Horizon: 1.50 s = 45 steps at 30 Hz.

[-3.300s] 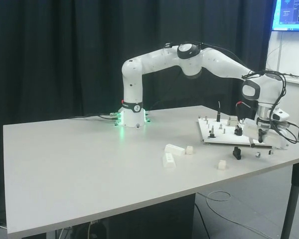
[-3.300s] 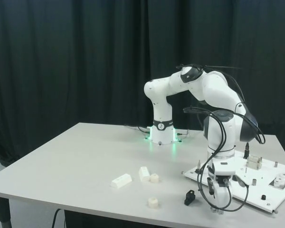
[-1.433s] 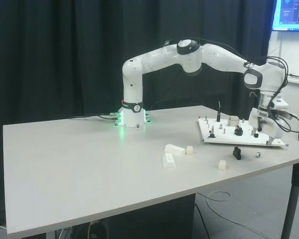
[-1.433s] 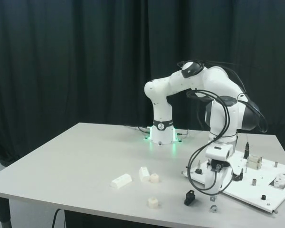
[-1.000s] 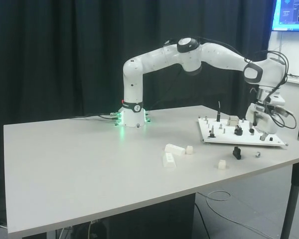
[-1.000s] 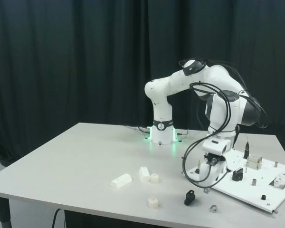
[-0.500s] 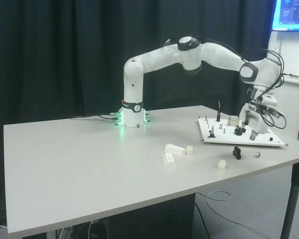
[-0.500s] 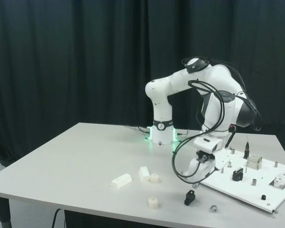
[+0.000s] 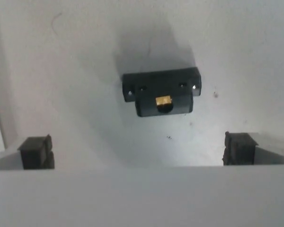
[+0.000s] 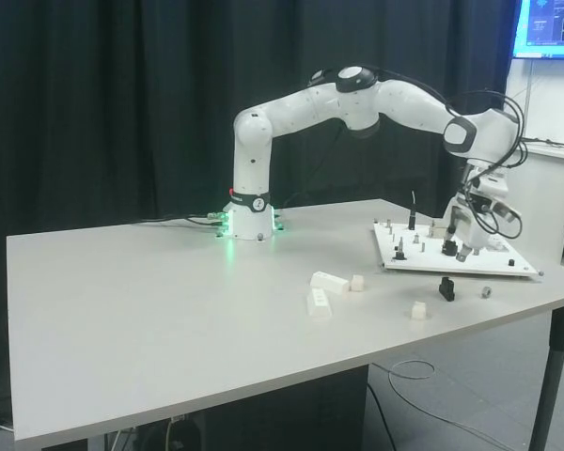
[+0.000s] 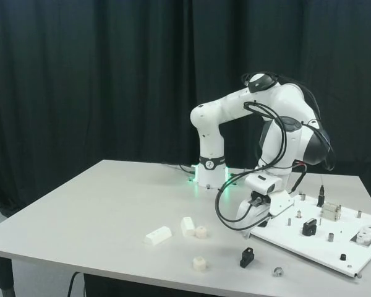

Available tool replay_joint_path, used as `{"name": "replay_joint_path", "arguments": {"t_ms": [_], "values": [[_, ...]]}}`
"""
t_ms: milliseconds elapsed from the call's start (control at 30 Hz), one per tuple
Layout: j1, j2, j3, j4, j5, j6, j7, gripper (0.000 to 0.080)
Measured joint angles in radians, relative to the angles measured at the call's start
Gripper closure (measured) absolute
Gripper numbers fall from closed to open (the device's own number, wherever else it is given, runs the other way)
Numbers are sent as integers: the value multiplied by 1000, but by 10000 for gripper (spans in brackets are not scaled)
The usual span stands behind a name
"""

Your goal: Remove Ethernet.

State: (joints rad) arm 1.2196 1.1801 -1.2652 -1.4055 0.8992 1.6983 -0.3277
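In the wrist view a black connector block with a small metal contact in its face lies on the white board. It sits between and ahead of my two black fingertips. My gripper is open and holds nothing. From the room cameras the gripper hangs just above the white board, which carries several small black and metal parts. I cannot tell from the room views which part is under the fingers.
Beside the board, a black piece and a small metal nut lie on the grey table. Several white blocks lie further along it. The table's front edge is close to the board.
My gripper rose from the table by the board's front edge, leaving the small metal nut there. It then travelled across the board toward the arm's base side.
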Motion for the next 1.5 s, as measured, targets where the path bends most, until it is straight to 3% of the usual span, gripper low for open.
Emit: {"name": "replay_joint_path", "arguments": {"t_ms": [333,933,1500], "values": [[48,0,-17,-80,1,9,-1,3],[206,0,-76,-307,22,50,-35,3],[364,-1,-120,-488,127,90,-56,3]]}}
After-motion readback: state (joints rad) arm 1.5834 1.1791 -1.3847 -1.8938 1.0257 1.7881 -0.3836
